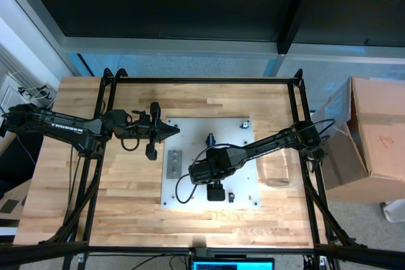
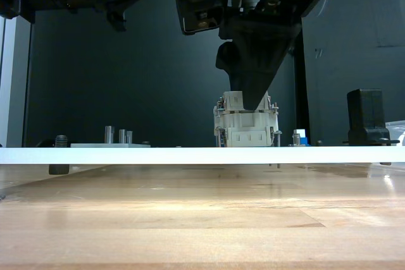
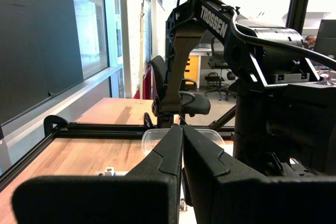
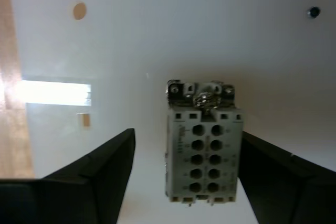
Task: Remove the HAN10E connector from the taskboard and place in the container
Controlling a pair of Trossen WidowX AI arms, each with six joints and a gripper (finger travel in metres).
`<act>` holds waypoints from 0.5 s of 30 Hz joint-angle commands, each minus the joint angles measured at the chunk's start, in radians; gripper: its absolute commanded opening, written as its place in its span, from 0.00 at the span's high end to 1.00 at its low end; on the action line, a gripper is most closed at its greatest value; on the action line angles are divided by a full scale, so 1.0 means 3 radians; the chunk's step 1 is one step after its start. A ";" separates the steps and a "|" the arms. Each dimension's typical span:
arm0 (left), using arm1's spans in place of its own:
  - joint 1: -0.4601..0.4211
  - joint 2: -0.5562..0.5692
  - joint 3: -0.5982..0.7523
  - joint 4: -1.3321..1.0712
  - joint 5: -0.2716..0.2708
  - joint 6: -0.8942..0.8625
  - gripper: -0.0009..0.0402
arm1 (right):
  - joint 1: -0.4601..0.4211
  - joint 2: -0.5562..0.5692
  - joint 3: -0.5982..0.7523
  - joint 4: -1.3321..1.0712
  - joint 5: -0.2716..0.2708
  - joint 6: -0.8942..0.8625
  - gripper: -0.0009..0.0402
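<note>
Your right gripper (image 4: 187, 135) is matt black plastic, its fingers spread either side of the HAN10E connector (image 4: 203, 145). The connector is smooth pale plastic with a bright metal screw, and it stands on the smooth matt white taskboard (image 1: 243, 181). Your left gripper (image 1: 169, 129), at the board's far left, is the same matt black. The table (image 1: 126, 219) is satin wood and the container (image 1: 276, 169) is clear plastic.

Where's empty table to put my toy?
Bare wood between the taskboard and the table's near edge, also left of it. Crowded: right gripper, open, astride the seated HAN10E connector; left gripper, shut, over the board's far-left corner.
</note>
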 commanded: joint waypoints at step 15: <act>0.0000 0.0001 0.0000 0.0001 0.0000 0.0001 0.98 | -0.0005 -0.0126 -0.0005 -0.0003 0.0013 -0.0060 0.98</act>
